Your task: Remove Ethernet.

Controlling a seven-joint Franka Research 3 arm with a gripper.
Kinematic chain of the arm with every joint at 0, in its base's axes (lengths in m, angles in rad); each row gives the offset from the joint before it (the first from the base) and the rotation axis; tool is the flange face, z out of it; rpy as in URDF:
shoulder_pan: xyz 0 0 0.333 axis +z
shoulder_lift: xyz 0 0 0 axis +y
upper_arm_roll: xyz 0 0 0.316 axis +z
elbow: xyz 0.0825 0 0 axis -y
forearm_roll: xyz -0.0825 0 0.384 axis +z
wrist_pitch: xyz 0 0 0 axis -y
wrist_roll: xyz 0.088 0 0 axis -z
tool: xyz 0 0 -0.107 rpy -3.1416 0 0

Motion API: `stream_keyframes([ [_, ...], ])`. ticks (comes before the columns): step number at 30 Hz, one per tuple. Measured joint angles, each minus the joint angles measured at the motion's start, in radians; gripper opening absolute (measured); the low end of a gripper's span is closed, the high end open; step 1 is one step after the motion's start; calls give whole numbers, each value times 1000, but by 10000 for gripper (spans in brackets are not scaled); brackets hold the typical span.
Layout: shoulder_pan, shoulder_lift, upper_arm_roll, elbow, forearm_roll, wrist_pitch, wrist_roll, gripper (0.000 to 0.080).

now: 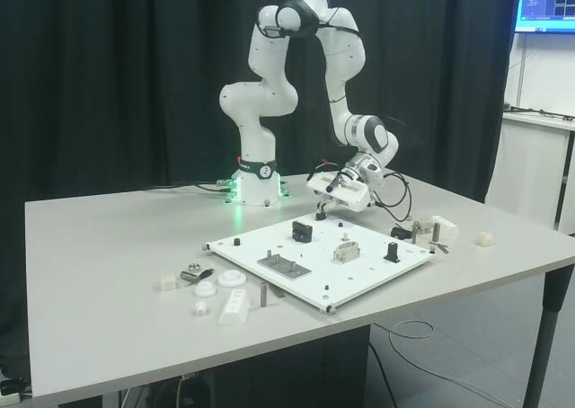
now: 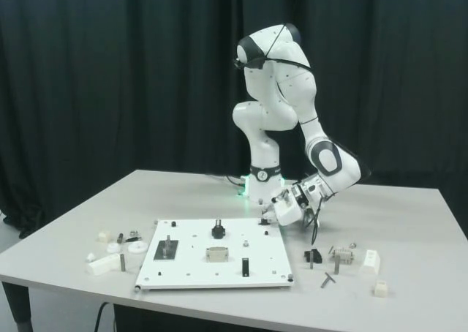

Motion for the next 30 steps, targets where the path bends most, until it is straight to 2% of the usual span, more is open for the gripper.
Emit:
stream_keyframes([
  [9, 0, 2, 0, 1, -3, -6, 0, 76],
  [13, 0, 2, 10, 3, 4, -32, 17, 76],
  [23, -1, -15, 97, 7, 81, -185, 67, 74],
  [30, -3, -32, 145, 9, 103, -229, 78, 74],
])
